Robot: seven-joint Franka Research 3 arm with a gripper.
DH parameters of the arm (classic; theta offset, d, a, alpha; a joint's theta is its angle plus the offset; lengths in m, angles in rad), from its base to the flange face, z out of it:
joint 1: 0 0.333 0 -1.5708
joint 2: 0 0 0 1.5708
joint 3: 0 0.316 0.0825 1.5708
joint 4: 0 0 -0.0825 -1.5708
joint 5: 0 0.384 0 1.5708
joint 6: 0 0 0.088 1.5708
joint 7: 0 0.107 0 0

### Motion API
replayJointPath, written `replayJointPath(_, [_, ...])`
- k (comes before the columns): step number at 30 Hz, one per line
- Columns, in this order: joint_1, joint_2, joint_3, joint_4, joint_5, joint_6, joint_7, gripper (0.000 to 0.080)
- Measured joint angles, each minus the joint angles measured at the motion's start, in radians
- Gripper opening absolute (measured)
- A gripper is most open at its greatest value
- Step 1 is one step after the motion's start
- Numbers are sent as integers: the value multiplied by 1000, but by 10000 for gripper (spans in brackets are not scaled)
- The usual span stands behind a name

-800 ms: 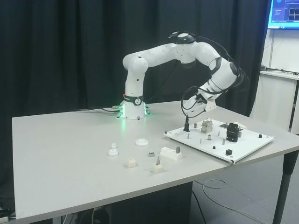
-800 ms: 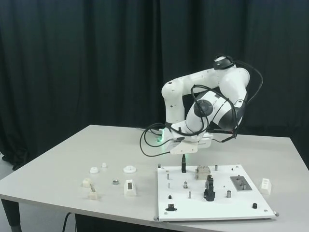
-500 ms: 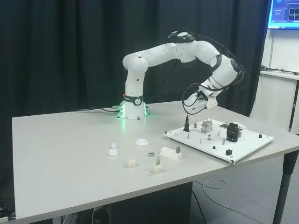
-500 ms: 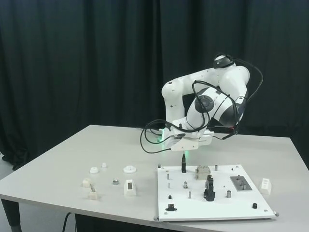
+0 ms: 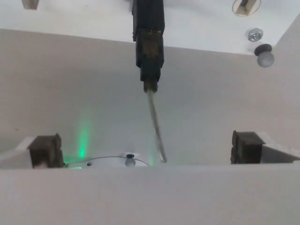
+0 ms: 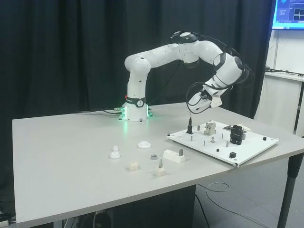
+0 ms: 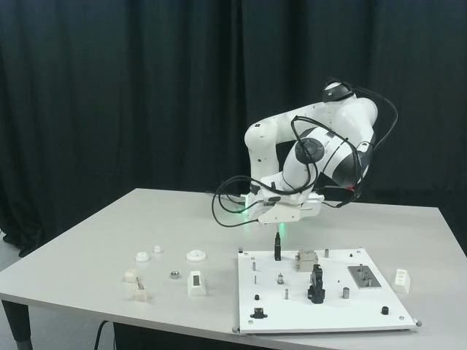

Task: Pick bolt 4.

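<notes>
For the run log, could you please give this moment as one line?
gripper: open, empty | above black bolt | bolt upright on white board | no contact

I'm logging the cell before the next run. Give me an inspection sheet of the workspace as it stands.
Surface: grey table, with a white board lying on it.
Job's things: black bolt upright on the board, not held.
Clutter: small white parts loose on the table beside the board.
Grippers: gripper open, above the bolt, gripping nothing.
Cables: black cable looping beside the gripper.
Surroundings: black curtain behind the table.
</notes>
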Motion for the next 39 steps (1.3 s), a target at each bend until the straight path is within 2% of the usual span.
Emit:
replayJointPath(17, [-2,-4,-24,-5,6,44,-11,800])
replayJointPath(22, [-10,-6,-33,-11,17,90,-33,800])
replayJointPath(29, [-35,-7,-41,-27,25,183,-73,800])
replayJointPath(39, [-113,-7,-48,-38,63,298,-150,800])
